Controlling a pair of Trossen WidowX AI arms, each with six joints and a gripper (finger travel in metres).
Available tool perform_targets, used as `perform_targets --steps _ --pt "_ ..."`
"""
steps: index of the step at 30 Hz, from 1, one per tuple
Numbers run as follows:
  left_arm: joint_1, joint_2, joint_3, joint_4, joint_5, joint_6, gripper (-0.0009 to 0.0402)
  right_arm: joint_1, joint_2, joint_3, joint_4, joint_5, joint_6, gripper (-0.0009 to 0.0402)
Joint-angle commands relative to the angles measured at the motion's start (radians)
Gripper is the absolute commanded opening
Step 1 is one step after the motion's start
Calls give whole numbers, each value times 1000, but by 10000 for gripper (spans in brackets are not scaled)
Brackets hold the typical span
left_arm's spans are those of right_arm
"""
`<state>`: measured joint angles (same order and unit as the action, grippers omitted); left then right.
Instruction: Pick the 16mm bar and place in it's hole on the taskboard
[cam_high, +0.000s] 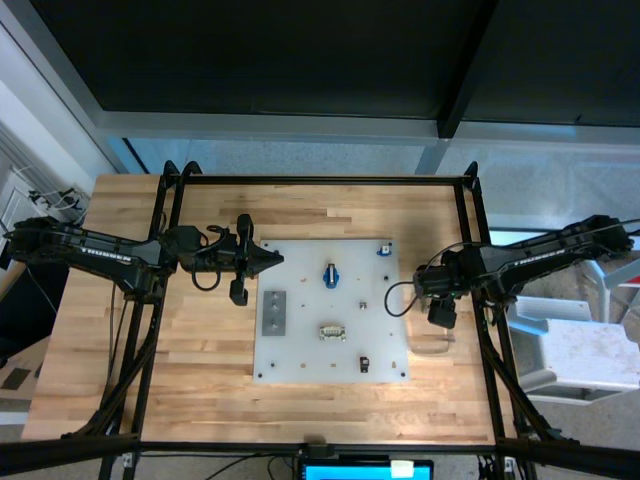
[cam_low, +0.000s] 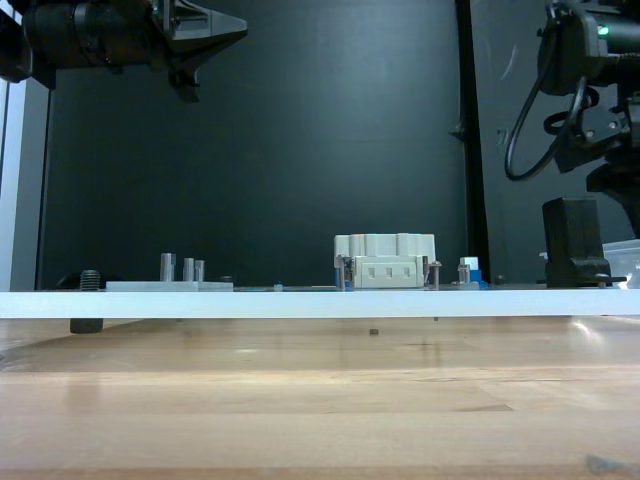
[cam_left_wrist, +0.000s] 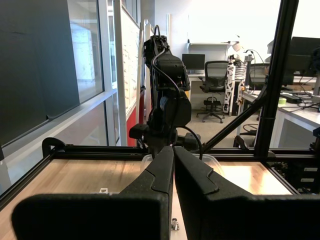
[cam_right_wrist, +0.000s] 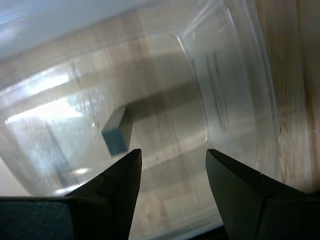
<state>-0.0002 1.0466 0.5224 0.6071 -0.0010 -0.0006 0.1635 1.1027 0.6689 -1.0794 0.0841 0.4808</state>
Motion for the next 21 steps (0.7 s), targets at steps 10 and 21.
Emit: perform_targets --steps 10,21 --pt "0 0 0 0 0 0 0 -63 82 -43 117 1 2 174" --pt "0 0 0 0 0 0 0 -109 118 -51 170 -8 -17 73"
